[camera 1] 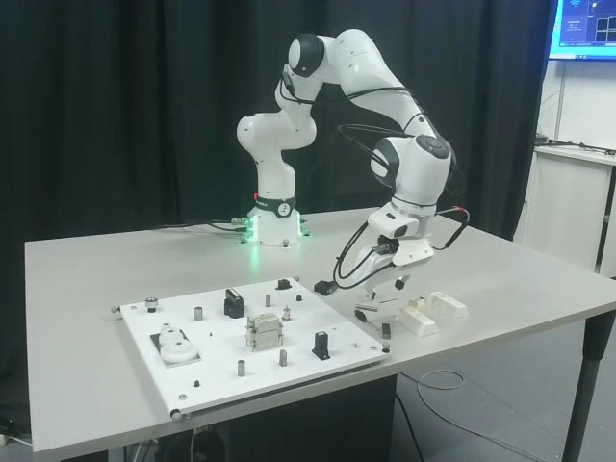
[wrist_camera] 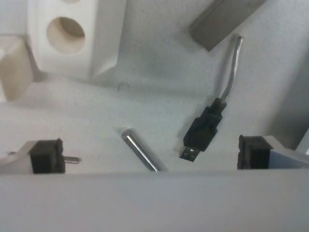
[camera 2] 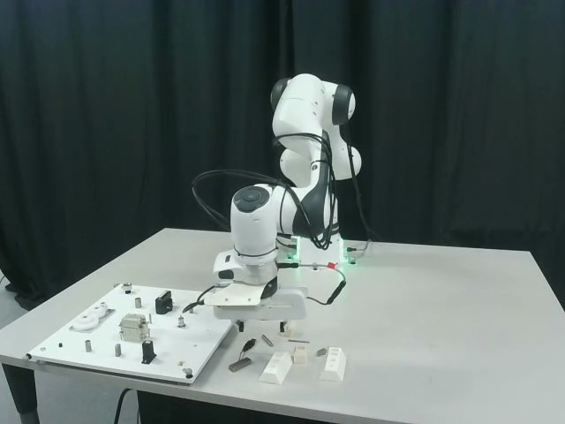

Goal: Remove square peg 2.

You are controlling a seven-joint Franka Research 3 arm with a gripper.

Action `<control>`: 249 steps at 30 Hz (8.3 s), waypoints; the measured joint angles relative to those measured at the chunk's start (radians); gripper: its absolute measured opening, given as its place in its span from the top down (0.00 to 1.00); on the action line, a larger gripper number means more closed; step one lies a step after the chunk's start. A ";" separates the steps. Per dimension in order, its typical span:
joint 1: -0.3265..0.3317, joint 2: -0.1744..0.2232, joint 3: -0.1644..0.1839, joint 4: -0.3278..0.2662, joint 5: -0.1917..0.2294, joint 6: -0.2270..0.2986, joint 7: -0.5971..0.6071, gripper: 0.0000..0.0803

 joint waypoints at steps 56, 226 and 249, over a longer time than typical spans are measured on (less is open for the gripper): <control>0.000 -0.009 0.002 -0.036 -0.002 0.061 -0.035 0.00; -0.196 -0.283 -0.171 -0.523 0.085 0.464 -0.285 0.00; -0.196 -0.269 -0.170 -0.543 0.096 0.527 -0.286 0.00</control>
